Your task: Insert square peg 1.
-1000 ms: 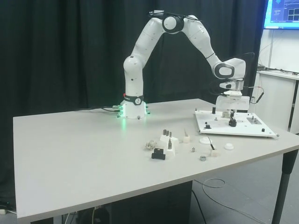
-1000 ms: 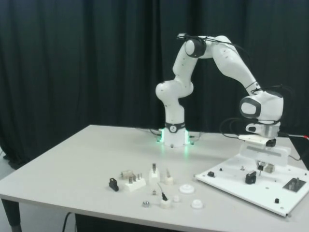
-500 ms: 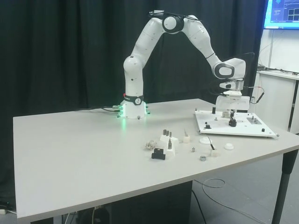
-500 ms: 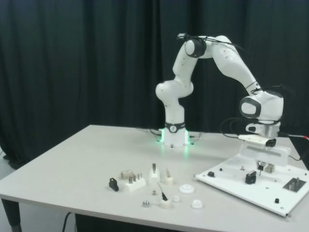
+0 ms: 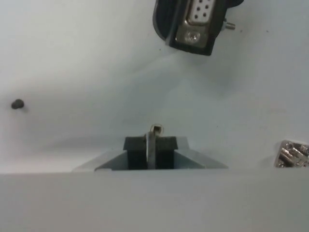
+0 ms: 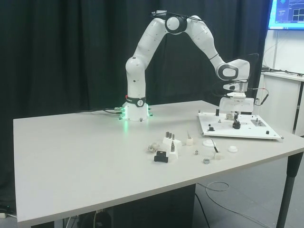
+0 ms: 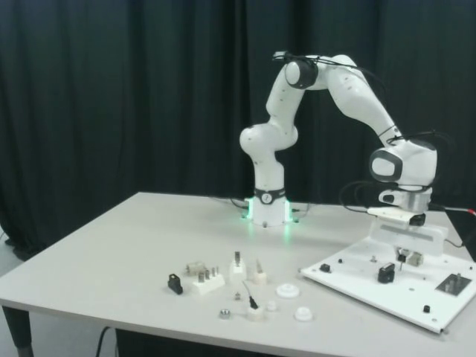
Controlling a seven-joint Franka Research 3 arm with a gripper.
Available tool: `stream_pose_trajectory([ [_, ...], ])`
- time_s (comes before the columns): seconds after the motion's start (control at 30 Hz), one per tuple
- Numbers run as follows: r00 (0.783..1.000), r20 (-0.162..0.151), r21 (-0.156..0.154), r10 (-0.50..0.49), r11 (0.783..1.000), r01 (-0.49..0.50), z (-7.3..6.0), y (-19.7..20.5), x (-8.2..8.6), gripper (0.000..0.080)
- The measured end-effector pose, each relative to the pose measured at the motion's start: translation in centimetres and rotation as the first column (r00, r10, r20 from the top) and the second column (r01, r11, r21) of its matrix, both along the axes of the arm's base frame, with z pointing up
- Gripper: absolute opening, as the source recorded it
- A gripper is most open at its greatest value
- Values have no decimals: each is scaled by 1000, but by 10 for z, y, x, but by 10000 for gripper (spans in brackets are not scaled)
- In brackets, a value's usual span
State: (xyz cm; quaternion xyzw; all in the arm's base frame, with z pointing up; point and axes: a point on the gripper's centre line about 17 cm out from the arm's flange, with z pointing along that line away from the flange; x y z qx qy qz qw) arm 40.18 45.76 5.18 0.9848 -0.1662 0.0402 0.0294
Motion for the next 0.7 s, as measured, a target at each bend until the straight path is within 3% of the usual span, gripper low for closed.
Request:
stream_pose_trajectory([
  [0.7,1000,0,-9,15,1000,-15,-1,1,-4,35],
])
